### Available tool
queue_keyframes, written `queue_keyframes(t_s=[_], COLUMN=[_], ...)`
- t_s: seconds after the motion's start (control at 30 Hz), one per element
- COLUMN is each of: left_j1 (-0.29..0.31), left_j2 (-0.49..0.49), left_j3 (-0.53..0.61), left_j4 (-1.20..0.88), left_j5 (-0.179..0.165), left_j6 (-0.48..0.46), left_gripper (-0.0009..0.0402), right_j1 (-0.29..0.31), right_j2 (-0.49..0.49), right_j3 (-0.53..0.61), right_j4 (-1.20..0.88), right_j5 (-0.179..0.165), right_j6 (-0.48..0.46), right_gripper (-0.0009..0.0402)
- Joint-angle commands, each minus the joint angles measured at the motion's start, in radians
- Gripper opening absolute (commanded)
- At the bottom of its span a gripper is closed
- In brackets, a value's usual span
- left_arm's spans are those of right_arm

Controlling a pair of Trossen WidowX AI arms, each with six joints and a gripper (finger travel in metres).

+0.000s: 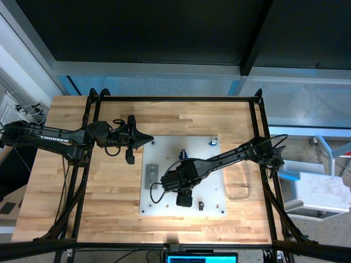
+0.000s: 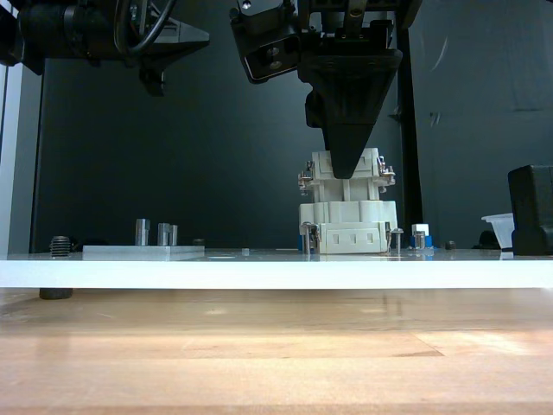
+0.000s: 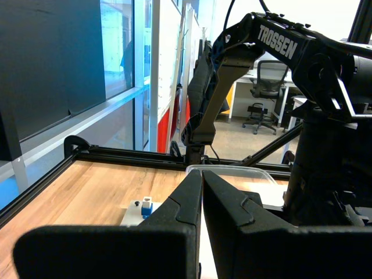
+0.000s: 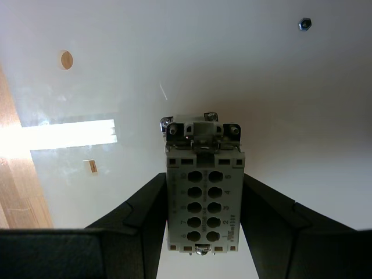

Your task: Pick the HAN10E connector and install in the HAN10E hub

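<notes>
Right gripper (image 2: 346,164): centre frame, pinching HAN10E connector (image 2: 347,181)
Done: picked, sitting atop HAN10E hub (image 2: 348,226)
Remaining: likely press home, release
Left gripper (image 2: 194,36): upper left, fingers together

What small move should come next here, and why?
Probably a short straight press down: the right gripper, shut on the HAN10E connector, has it standing squarely on the HAN10E hub, but full seating isn't clear. The left gripper is parked, shut, left of the board.
</notes>
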Motion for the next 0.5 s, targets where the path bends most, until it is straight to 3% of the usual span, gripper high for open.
queue_keyframes(t_s=[0.03,0.5], left_j1=[0.0,0.0], left_j2=[0.0,0.0], left_j3=[0.0,0.0], left_j4=[0.0,0.0], left_j5=[0.0,0.0], left_j6=[0.0,0.0], left_gripper=[0.0,0.0], right_j1=[0.0,0.001], right_j2=[0.005,0.003], right_j3=[-0.005,-0.005], right_j4=[0.005,0.004], right_j5=[-0.001,-0.001], right_j6=[0.0,-0.01], right_gripper=[0.0009,0.0009])
